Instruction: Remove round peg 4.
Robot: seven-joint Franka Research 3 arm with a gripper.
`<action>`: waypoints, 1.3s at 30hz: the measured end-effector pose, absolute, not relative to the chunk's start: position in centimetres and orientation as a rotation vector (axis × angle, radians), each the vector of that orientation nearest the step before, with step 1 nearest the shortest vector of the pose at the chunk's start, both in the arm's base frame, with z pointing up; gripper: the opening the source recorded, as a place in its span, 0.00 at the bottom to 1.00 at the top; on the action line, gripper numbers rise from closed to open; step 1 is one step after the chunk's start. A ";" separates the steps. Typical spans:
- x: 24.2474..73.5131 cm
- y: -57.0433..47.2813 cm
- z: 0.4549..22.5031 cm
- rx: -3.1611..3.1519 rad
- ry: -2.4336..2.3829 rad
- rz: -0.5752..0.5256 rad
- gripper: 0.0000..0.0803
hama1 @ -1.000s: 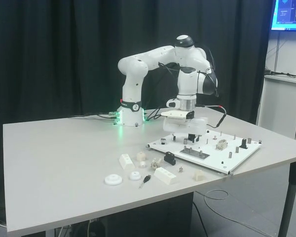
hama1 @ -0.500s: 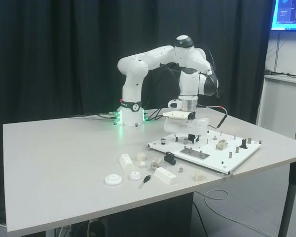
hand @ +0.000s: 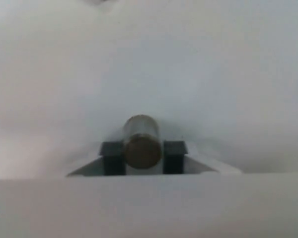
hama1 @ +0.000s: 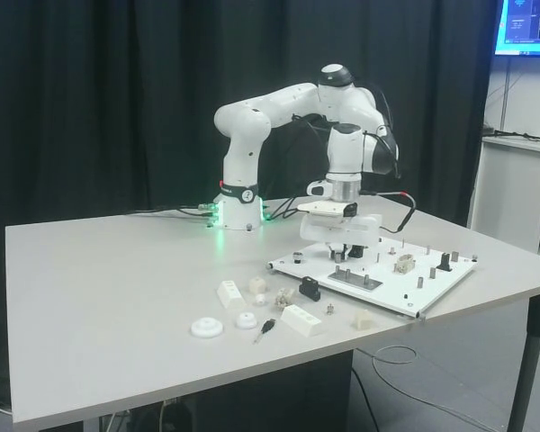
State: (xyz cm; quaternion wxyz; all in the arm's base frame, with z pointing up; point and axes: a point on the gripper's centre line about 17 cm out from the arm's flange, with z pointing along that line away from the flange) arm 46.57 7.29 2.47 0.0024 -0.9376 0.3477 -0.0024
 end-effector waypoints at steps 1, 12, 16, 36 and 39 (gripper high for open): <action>46.6 7.3 2.5 -2.941 1.091 -0.009 0.36; 46.6 7.3 2.5 -2.940 1.096 -0.015 0.19; 46.7 7.3 2.5 -2.940 1.096 -0.016 0.19; 46.6 7.3 4.2 -2.954 1.077 -0.007 0.18; 46.6 7.3 4.9 -2.956 1.073 -0.004 0.18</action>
